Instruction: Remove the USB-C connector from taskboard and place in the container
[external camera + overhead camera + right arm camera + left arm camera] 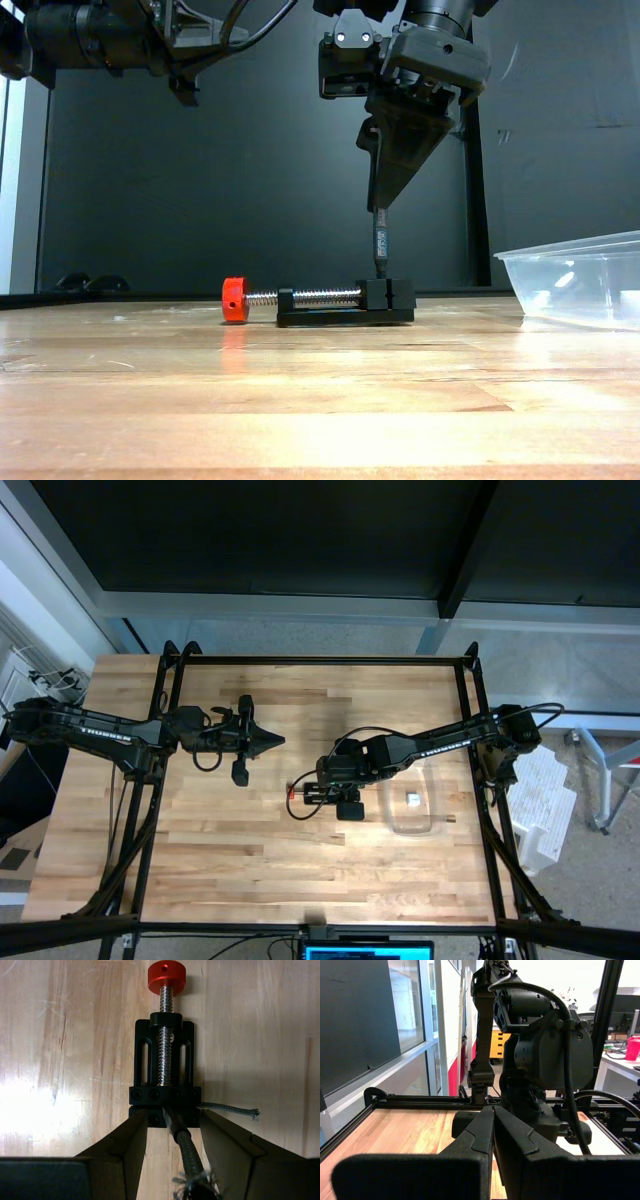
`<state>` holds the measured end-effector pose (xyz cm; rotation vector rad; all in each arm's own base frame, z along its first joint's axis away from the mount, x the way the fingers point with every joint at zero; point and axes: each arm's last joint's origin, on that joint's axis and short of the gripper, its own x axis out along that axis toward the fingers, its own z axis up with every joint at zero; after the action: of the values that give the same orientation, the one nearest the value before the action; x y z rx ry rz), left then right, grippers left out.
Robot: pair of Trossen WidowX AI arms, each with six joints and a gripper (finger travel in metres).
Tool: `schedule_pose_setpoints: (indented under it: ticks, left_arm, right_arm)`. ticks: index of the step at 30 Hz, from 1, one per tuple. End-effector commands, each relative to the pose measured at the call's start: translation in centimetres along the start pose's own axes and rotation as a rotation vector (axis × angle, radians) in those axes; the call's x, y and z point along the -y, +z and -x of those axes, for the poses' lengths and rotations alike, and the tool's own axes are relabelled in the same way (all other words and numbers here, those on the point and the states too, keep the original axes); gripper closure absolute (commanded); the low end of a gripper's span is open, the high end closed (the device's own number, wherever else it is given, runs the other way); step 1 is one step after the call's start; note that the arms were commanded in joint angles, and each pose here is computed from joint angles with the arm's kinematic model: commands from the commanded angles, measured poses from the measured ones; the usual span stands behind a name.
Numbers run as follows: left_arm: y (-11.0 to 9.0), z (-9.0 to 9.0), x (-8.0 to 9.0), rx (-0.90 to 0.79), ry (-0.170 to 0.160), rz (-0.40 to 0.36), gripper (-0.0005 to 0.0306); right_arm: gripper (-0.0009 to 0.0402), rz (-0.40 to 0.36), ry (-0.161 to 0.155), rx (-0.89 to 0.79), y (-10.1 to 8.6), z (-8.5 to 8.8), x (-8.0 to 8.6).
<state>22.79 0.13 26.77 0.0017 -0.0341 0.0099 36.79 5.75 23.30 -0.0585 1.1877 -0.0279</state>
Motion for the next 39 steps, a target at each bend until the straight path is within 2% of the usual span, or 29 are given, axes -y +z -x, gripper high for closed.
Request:
schedule_pose_setpoints:
  ticks: [1, 27, 39]
  left_arm:
    - [0.00, -0.01, 0.00, 0.000, 0.000, 0.000, 0.0300]
    - [-0.01, -0.01, 0.00, 0.000, 0.000, 0.000, 0.0300]
    - [-0.01, -0.01, 0.00, 0.000, 0.000, 0.000, 0.0300]
  right_arm:
    - [0.0273, 0.001, 0.000, -0.001, -0.03, 0.01, -0.01]
    - [0.0395, -0.003, 0.000, -0.005, -0.12, -0.10, 0.02]
    - [0.0393, -0.004, 0.000, -0.002, -0.11, 0.01, 0.03]
